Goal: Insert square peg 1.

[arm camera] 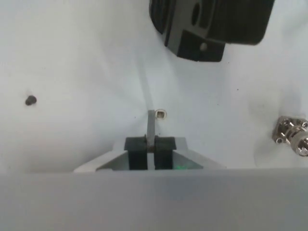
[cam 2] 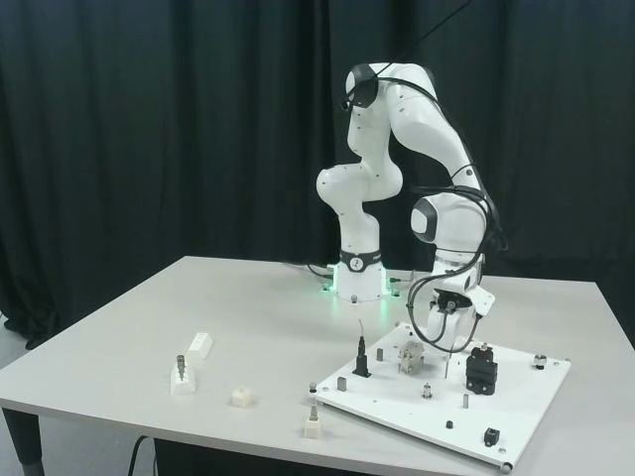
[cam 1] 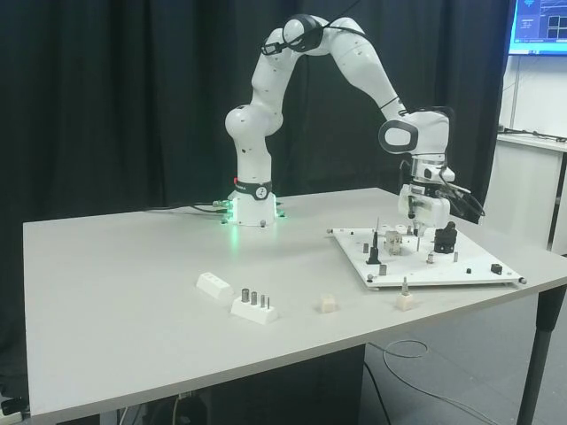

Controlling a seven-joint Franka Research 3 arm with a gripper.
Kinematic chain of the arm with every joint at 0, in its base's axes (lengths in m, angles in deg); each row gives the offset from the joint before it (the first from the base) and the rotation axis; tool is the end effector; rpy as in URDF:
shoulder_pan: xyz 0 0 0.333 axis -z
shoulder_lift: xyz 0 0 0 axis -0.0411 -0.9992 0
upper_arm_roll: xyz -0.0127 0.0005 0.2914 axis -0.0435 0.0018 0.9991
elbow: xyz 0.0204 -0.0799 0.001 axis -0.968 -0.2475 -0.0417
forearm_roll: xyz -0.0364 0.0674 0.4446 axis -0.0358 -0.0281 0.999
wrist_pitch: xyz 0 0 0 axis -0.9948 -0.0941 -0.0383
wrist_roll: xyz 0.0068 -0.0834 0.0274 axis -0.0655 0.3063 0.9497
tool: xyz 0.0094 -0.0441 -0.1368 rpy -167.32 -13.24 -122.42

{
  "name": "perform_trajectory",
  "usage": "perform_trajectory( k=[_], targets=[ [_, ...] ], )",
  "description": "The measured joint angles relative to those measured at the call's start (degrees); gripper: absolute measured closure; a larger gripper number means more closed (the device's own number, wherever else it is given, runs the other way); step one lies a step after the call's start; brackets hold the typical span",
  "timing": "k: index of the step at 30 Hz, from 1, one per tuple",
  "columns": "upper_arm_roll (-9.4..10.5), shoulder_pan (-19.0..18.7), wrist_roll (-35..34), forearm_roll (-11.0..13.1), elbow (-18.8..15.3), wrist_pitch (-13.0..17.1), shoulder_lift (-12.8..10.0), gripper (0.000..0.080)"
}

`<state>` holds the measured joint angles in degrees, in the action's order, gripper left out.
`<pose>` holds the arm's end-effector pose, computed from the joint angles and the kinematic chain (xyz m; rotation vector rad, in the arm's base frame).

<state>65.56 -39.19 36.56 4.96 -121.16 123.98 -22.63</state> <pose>0.5272 0.2868 0.1322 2.9301 0.8766 0.0478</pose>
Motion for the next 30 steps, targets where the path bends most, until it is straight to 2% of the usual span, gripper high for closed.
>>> perform_trajectory(
  k=[11, 17, 30],
  targets=[
    [0.0, 0.58, -1.26, 2.55, -0.03, -0.26, 0.07, 0.0776],
    [0.03, 0.6, -3.9, 2.64, -0.02, -0.27, 0.09, 0.0776],
    [-0.15, 0.9, -4.27, 2.43, 0.03, -0.25, 0.06, 0.0776]
  ],
)
